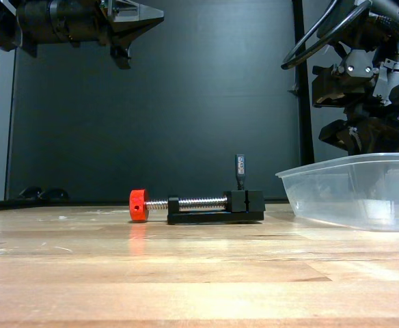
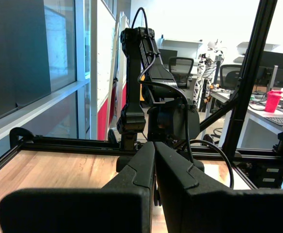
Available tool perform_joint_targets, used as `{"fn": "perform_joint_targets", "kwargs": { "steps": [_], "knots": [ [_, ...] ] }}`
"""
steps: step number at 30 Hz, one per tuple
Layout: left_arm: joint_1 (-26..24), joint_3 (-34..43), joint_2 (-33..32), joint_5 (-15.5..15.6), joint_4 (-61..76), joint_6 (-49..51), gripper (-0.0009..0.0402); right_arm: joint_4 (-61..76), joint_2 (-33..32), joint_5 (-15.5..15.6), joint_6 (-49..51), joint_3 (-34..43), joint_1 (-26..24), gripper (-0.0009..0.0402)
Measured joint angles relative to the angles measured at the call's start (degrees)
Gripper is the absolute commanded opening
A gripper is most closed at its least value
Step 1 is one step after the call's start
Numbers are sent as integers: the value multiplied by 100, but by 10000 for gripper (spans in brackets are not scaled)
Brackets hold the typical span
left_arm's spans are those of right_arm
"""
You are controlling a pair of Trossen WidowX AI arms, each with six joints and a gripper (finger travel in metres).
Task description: Pick the usb-c connector and install on the hub
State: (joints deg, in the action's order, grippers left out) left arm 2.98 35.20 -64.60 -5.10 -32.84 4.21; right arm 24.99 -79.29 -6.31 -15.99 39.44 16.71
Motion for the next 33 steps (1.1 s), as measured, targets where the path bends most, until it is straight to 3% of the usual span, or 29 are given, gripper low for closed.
{"fn": "perform_joint_targets", "kwargs": {
  "steps": [17, 33],
  "knots": [
    [0, -2, 0, 0, 0, 0, 0, -7, 0, 31, 0, 2, 15, 3],
    [0, -2, 0, 0, -2, -2, 0, -4, 0, 2, -22, 2, 22, 137]
  ]
}}
